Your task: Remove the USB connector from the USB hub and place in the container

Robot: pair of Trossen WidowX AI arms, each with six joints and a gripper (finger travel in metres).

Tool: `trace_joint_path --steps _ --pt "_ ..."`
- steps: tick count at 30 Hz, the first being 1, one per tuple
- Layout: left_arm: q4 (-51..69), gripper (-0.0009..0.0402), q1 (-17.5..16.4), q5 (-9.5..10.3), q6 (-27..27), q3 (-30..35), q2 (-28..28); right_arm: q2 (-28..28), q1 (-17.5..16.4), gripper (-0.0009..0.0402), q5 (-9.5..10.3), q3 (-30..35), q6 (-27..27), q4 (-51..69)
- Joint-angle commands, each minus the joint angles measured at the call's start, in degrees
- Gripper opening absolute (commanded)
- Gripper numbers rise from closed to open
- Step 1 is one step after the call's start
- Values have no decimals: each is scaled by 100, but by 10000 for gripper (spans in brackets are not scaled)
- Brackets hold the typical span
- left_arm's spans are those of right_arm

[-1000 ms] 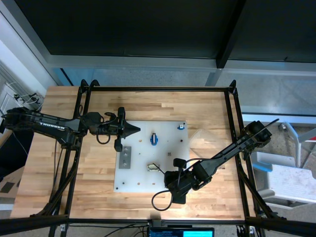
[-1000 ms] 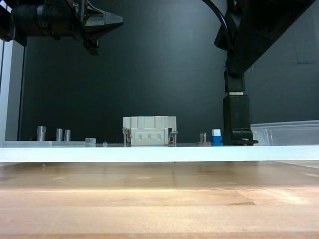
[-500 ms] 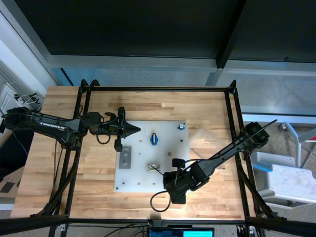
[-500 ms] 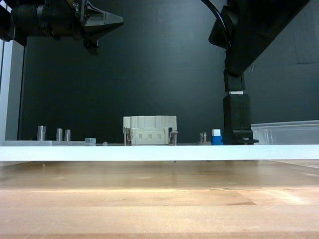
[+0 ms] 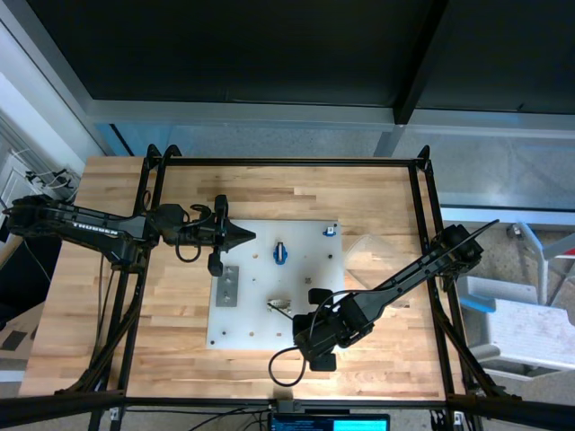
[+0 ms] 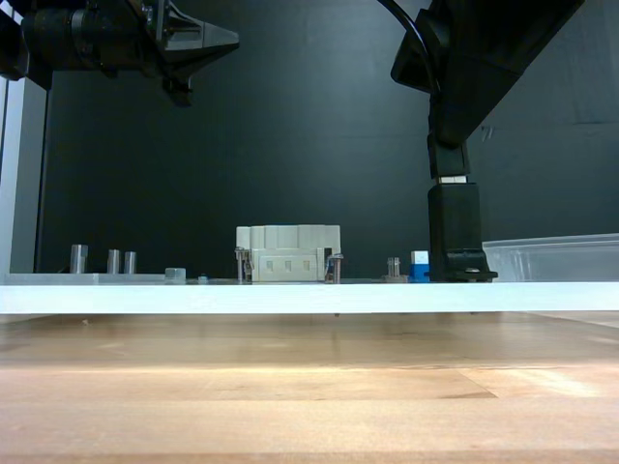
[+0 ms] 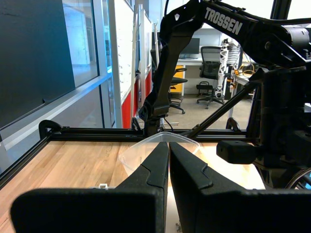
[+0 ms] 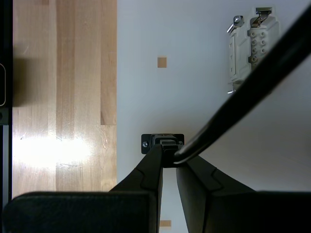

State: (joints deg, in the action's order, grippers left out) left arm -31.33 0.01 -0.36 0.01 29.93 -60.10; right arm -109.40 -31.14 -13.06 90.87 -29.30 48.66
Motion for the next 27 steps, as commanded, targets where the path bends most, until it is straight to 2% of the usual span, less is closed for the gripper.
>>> trace_joint_path --steps 1,6,12,16,23,27 --pt "-2 1 0 -2 -4 2 -2 11 -2 0 -92 2 -48 -24" --pt "-2 1 0 0 -2 2 -2 61 -28 0 -92 -87 -48 -271" --pt "-2 1 -2 0 -2 2 -2 278 -94 0 -101 -516 -184 -614" --pt "-2 1 0 0 -2 2 -2 448 -177 0 -299 -804 -245 -769" --pt "0 1 0 0 -2 2 -2 828 -302 0 -402 -1412 -481 -1248" --pt "-4 1 -2 0 -2 2 0 1062 -352 0 -551 -1617 -498 -1351"
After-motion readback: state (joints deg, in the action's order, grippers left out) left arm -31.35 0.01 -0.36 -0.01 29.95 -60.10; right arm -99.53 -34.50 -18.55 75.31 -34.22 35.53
